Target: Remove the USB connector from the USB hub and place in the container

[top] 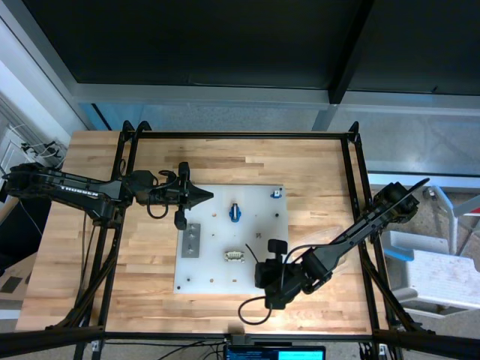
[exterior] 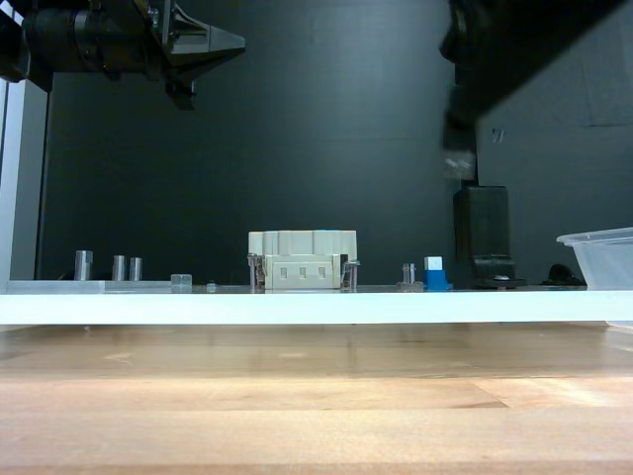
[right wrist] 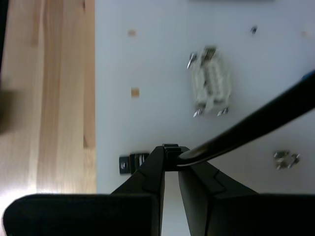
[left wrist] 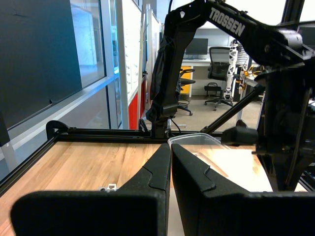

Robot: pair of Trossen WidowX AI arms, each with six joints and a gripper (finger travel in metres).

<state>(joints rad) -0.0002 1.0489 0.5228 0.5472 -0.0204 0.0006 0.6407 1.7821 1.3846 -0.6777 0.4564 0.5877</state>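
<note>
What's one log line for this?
right gripper: near plate corner, shut on plug beside hub | left gripper: above plate's left, shut | tray: no plug

Both matte black jointed arms carry white TROSSEN lettering: left arm (top: 75, 191), right arm (left wrist: 231, 27); each ends in tapered black jaws.

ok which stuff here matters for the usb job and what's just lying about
Job: small black USB plug on cable, gripped in right tool at white plate's near edge; tiny black hub block; clear plastic tray.
Lying about: beige rectangular connector; blue upright piece; grey metal bar; left tool, above plate's left edge.
</note>
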